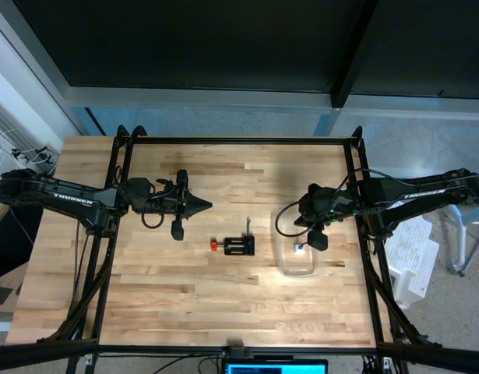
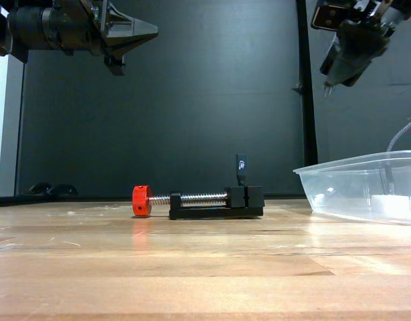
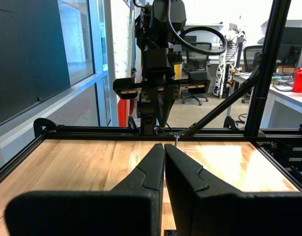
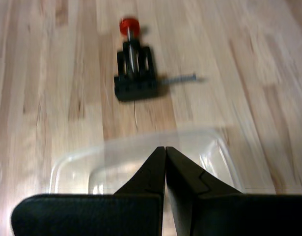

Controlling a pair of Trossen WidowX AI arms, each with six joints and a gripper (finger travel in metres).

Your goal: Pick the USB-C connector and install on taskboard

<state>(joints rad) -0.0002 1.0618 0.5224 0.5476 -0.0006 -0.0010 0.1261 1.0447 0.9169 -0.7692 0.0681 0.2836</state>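
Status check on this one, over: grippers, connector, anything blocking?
Left gripper shut, parked high left of taskboard. Right gripper shut on USB-C connector, above clear tray. Path to taskboard open.

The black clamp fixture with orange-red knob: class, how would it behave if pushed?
Low and flat, the fixture probably slides, not tips; its upright pin may bend. Left gripper: shut, high left; right gripper, above a clear plastic tray, pinches a grey sliver.

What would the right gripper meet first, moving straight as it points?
Probably the clear tray, depth unclear. Right gripper hangs above it, shut on the USB-C connector; left gripper hangs high at left.
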